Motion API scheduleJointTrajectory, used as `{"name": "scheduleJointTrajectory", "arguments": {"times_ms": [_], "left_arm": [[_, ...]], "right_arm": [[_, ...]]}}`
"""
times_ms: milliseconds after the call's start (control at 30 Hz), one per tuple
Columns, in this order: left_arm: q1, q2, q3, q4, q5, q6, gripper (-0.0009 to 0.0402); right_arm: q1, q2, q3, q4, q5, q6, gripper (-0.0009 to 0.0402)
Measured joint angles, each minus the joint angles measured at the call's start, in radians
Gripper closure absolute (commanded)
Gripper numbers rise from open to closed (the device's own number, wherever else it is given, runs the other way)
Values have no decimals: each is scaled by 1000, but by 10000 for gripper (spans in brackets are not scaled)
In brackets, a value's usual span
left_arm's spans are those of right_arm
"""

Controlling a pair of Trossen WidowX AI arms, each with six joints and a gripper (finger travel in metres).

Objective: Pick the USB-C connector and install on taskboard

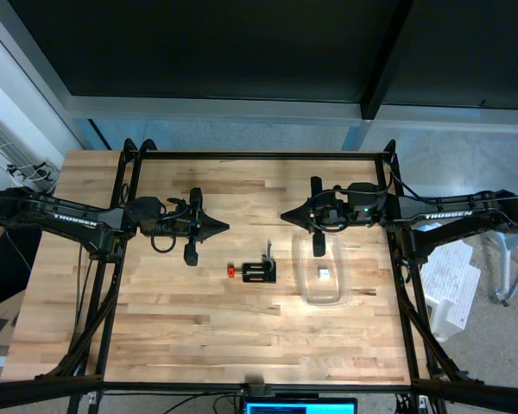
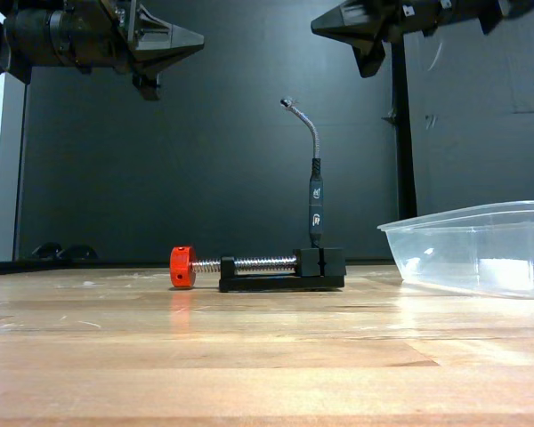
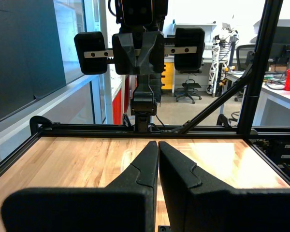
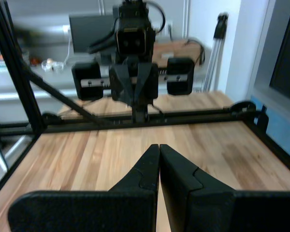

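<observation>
Left hand (image 1: 223,228): closed, gripping nothing, raised over the counter (image 1: 155,328) toward its left edge. Right hand (image 1: 286,216): closed and empty as well, raised toward the right edge, tip facing the left one. Taskboard (image 1: 261,272) near the counter's middle, orange knob (image 1: 230,271) toward the left edge, thin dark stalk (image 2: 314,191) upright. Near it, toward the right edge, clear tray (image 1: 304,280) with small pale piece (image 1: 325,272) inside.

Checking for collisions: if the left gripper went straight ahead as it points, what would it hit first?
Probably the right gripper, shut, hovering tip to tip opposite the shut left gripper at about equal height above the table; exact alignment is unclear.
</observation>
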Motion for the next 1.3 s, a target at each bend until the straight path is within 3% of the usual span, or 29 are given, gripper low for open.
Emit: {"name": "scheduleJointTrajectory", "arguments": {"times_ms": [300,433,1300], "left_arm": [[0,0,0,0,0,0,393],[0,0,0,0,0,0,393],[0,0,0,0,0,0,393]], "right_arm": [[0,-29,-177,287,-3,9,393],[0,-29,-216,319,3,16,393],[1,-29,-232,346,3,19,393]]}}
